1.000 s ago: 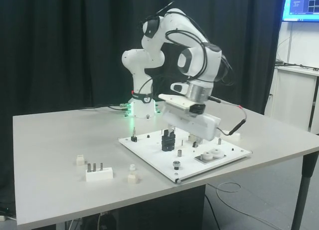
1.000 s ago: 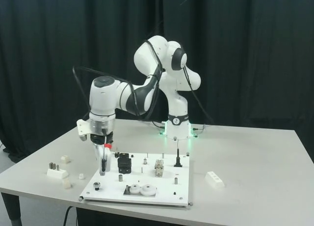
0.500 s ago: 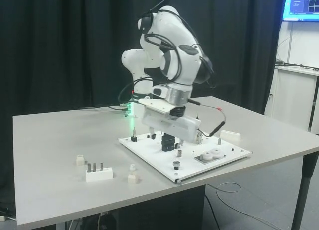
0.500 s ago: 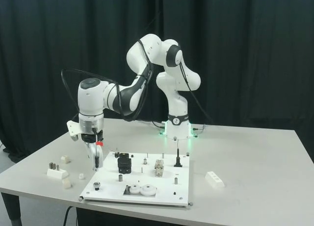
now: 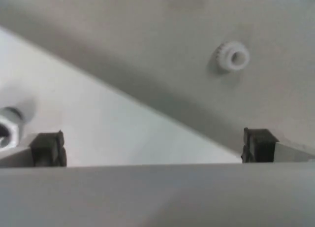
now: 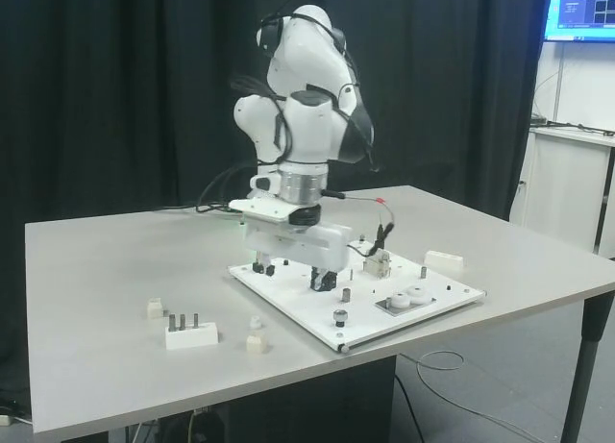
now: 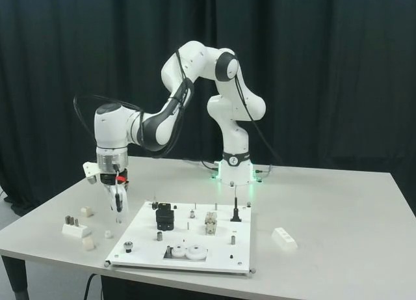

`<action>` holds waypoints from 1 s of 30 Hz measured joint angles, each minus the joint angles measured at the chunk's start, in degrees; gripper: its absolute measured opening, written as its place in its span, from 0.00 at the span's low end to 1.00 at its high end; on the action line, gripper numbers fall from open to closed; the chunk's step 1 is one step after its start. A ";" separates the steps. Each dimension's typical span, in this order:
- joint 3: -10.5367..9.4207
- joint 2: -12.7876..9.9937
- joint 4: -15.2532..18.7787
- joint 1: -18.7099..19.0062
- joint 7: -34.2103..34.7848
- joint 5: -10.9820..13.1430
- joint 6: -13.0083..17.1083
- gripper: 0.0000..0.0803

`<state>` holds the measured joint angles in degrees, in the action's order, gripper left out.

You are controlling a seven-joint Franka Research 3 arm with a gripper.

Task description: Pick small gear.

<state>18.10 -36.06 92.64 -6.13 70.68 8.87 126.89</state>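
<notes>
Hovering over the white board's edge, the end effector (image 5: 152, 147) has its fingers spread wide, empty. The small gear (image 5: 231, 55) lies flat on the grey tabletop (image 5: 162, 35) beyond; light, rigid, probably slippery — pinch across its toothed rim.

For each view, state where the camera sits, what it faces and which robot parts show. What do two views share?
Wrist view: on the wrist, looking down at grey table, white board edge and small gear; both fingertips show, apart.
First room view: off a table corner, facing white board and whole arm.
Second room view: opposite the arm's base, facing the whole arm.
Both room views share arm and white board.
</notes>
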 joint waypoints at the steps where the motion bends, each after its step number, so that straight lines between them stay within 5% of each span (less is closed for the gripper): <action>1: 0.33 0.12 0.77 -0.01 -0.50 0.68 0.92 1.00; 15: 2.74 0.26 7.89 -0.16 -6.49 7.57 11.28 1.00; 30: 3.30 -0.08 10.27 -1.00 -8.79 8.83 16.10 1.00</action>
<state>21.40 -36.15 102.91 -7.13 61.88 17.70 143.00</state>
